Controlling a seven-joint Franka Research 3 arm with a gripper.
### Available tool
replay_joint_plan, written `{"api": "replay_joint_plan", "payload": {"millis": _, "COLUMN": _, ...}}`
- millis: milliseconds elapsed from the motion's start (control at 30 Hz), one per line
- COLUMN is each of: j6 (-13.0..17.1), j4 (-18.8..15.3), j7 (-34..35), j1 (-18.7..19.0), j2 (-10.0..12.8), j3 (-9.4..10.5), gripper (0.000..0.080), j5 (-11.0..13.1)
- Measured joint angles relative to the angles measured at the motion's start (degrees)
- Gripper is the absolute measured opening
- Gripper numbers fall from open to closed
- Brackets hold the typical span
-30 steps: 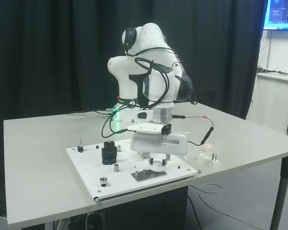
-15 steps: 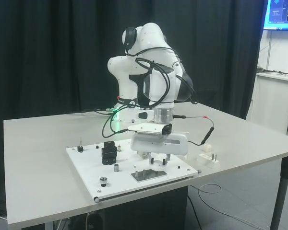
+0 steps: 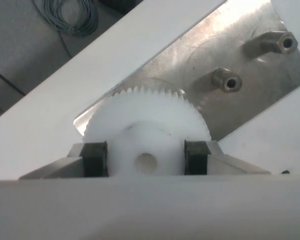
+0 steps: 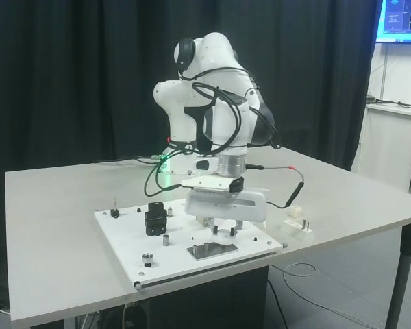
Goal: Insert large gear.
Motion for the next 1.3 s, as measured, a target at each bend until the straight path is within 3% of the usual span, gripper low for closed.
{"api": "replay_joint_plan", "payload": {"millis": 633, "j6": 0.5, "j4": 0.0, "j7": -0.1, "j1": 0.0, "j2": 0.2, "j3": 0.08, "gripper": 0.0327, "j5": 0.0}}
{"api": "replay_joint_plan", "payload": {"millis": 1300, "j6": 0.5, "j4": 0.2, "j7": -5.4, "j1": 0.0, "j2": 0.2, "j3": -0.09, "gripper": 0.0328, "j5": 0.0}}
